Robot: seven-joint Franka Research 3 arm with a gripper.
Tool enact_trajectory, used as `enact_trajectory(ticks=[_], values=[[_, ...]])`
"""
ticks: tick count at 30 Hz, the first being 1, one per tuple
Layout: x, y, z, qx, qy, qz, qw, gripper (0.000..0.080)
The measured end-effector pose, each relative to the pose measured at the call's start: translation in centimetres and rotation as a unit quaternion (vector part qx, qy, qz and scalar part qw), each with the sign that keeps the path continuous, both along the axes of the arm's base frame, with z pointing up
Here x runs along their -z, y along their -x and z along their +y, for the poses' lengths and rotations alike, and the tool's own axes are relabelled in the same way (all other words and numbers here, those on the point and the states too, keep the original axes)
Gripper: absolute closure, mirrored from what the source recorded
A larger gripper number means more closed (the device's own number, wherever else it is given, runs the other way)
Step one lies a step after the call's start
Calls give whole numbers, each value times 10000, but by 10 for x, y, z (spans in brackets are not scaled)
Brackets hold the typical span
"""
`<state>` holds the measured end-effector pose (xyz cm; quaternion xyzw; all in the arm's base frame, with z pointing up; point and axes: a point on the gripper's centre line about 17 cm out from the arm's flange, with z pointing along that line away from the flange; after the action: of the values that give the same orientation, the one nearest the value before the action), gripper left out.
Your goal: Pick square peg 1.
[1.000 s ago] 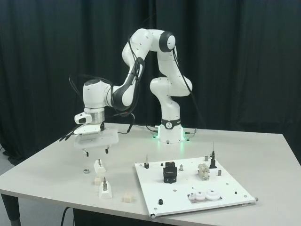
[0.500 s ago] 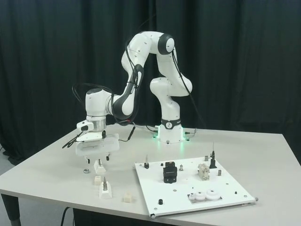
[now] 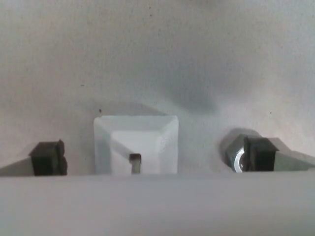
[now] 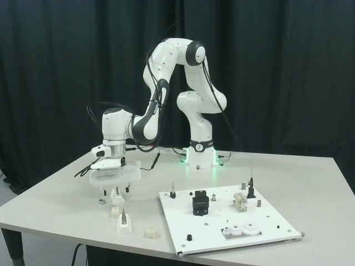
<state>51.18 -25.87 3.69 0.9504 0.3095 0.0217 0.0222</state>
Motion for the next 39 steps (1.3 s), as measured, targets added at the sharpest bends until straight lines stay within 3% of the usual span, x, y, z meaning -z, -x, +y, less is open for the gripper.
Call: enact_trajectory(ticks=[16, 17, 28, 29, 33, 34, 38, 39], values=[[2, -1, -1, -40, 23, -22, 10000, 3], [2, -1, -1, -40, 24, -21, 10000, 116], [4, 0, -2, -33, 28, -8, 10000, 116], [4, 1, -2, -33, 28, -6, 10000, 510], [5, 1, -2, -31, 29, 2, 10000, 510], [5, 1, -2, -31, 29, 4, 10000, 690], [5, 1, -2, -31, 29, 5, 10000, 690], [5, 1, -2, -31, 29, 5, 10000, 765]])
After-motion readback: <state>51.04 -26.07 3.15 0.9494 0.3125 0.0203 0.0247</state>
